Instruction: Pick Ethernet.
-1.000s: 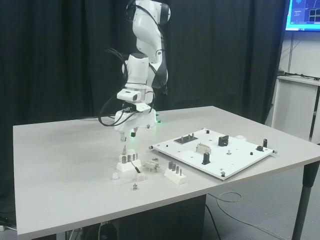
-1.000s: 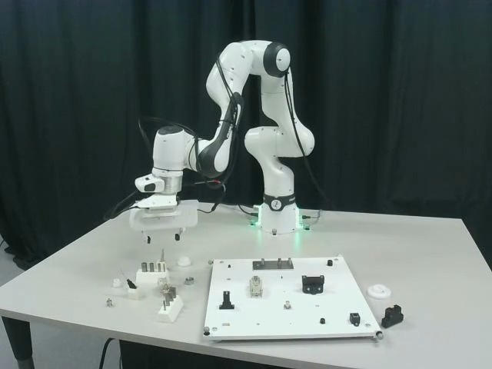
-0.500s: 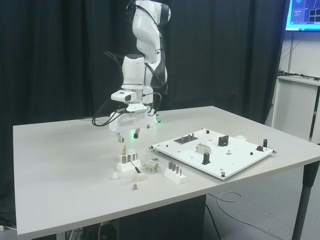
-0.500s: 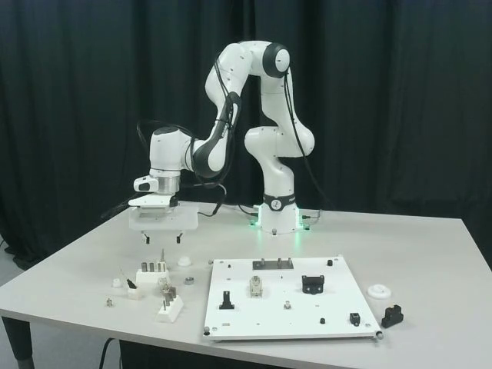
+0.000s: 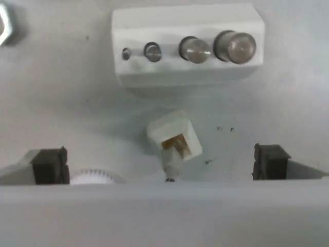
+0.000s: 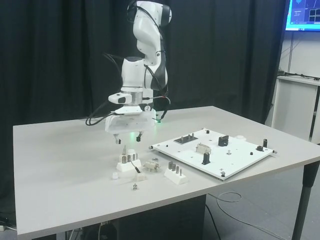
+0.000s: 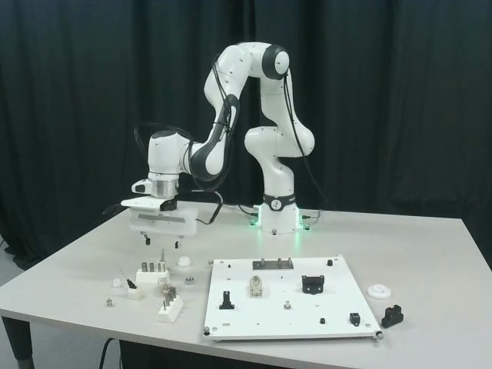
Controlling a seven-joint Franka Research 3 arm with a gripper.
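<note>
The Ethernet plug (image 5: 175,138) is a small white connector lying on the grey table beside a white holder block (image 5: 187,49) with several metal pegs. My gripper (image 5: 159,163) hangs open above it, one black fingertip (image 5: 50,165) on each side and well apart from it. Seen from the first room camera, the gripper (image 6: 128,137) hovers over the peg holder (image 6: 128,161), with the Ethernet plug (image 6: 151,165) just beside that. The second room camera shows the gripper (image 7: 161,241) above the same holder (image 7: 152,273).
A white assembly board (image 6: 215,150) with small black and metal parts lies to one side. A second peg block (image 6: 176,173), a small nut (image 6: 134,187) and a white toothed disc (image 5: 92,176) lie near the plug.
The hand has turned about its vertical axis over the peg holder and shifted slightly sideways. Its fingers stay open and the parts on the table have not moved.
</note>
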